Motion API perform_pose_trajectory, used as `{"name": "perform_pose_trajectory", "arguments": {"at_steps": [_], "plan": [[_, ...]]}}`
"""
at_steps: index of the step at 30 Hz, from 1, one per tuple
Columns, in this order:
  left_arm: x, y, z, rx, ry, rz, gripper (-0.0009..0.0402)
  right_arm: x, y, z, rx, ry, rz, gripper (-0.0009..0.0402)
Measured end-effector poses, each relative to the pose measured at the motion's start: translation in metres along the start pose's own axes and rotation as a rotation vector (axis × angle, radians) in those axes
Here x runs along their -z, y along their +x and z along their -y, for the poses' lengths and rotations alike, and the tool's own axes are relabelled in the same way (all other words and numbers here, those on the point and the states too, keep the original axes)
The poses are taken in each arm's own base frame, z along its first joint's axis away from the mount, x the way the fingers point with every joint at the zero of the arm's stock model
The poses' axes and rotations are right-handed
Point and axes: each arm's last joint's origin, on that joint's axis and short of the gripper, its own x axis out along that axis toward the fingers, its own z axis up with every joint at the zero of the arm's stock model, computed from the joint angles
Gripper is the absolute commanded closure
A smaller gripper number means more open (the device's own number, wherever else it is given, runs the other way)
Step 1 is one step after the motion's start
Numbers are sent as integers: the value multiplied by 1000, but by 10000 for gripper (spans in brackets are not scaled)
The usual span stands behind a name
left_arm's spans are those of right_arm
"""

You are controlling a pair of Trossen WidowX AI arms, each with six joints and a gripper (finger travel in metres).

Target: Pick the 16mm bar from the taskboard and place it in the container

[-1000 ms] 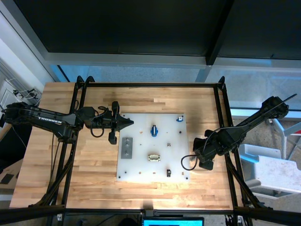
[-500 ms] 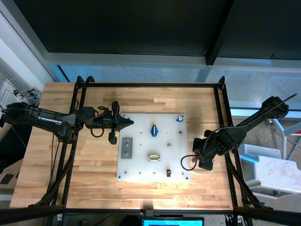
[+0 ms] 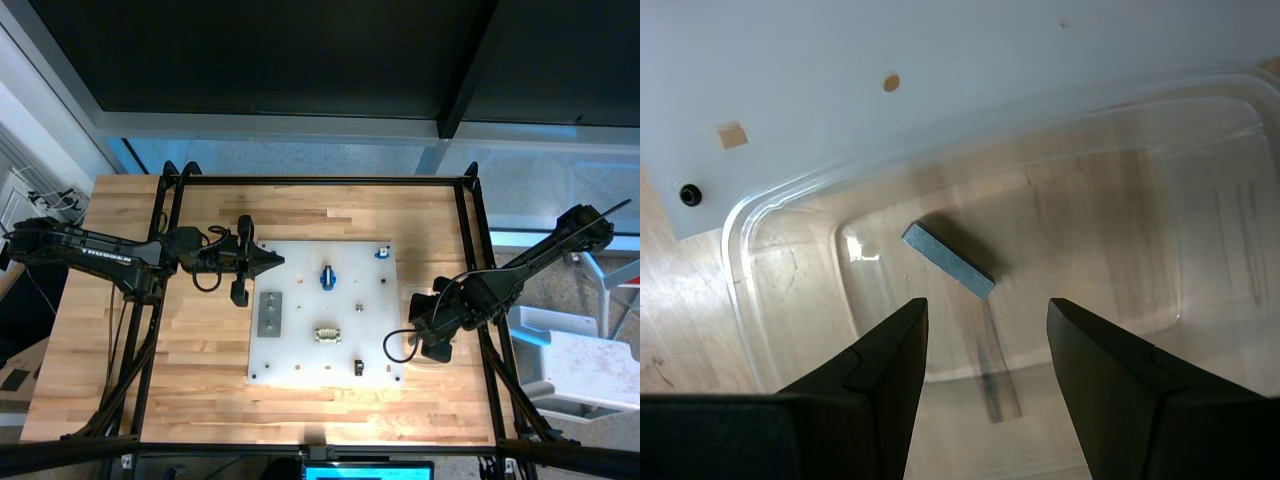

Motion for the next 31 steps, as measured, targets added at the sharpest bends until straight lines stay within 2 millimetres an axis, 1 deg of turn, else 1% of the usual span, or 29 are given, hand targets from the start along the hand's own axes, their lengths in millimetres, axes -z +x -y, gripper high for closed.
{"name": "perform_pose_trajectory", "arguments": {"at_steps": [31], "plan": [[0, 0, 0, 0, 0, 0, 393, -2, 0, -2, -25, 4, 23, 229]]}}
